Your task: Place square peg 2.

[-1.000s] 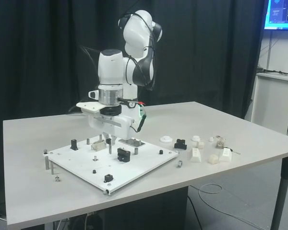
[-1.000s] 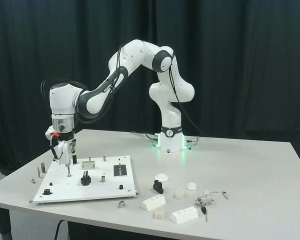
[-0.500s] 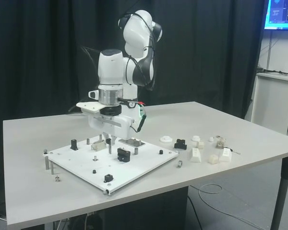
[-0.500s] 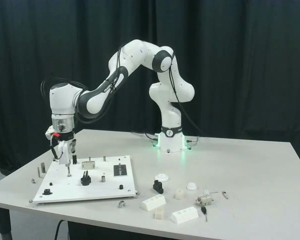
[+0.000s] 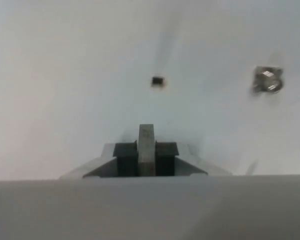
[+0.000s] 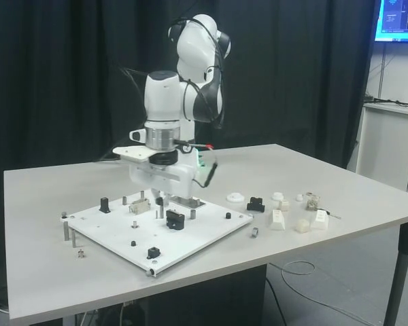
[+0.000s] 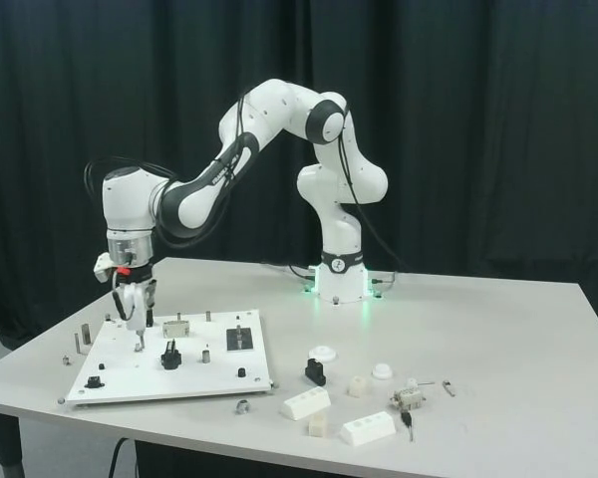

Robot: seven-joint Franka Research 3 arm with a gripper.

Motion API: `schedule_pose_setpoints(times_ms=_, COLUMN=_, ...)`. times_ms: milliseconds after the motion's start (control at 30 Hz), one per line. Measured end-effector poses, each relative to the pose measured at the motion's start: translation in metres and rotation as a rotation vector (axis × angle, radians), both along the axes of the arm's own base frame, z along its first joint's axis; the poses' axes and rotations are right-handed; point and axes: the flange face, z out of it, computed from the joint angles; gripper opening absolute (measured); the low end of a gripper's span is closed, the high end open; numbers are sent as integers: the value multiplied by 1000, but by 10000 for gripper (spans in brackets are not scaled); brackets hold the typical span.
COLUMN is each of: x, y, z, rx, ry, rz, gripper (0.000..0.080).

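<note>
- Gripper (image 5: 146,161), wrist view: clenched on square peg 2 (image 5: 146,142), which is held upright btwn the black pads (image 5: 124,159).
- White board (image 5: 65,75) is seen below. A small dark square hole (image 5: 158,80) lies beyond the peg tip, apart from it. A metal nut (image 5: 268,82) sits well off to one side. Bare board is seen all round the peg.
- First room view: gripper (image 6: 161,199) is held over the board (image 6: 197,234), w/ square peg 2 (image 6: 161,209) pointing down in its grasp.
- A black fixture (image 6: 175,219) stands just beside, nearer the camera. Table (image 6: 326,170) is bare on the far side. Loose parts (image 6: 296,216) are grouped off the board's right edge. Board's front corner is near the table edge.
- Vs 1.0 s ago: arm (image 6: 164,102) has been shifted a little to the right and the wrist turned.
- Second room view: gripper (image 7: 137,321) hangs over the board's (image 7: 140,383) far left part, inside its edges. Square peg 2 (image 7: 138,341) is seen under the fingers; contact w/ the board cannot be judged.
- Loose parts (image 7: 349,403) lie right of the board, well apart from the gripper.
</note>
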Motion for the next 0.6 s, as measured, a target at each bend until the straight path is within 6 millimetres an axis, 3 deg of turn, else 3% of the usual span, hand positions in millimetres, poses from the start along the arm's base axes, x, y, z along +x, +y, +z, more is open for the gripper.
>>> schedule_pose_setpoints(times_ms=600, x=35, y=94, z=9, rx=55, ry=24, rz=130, gripper=71)
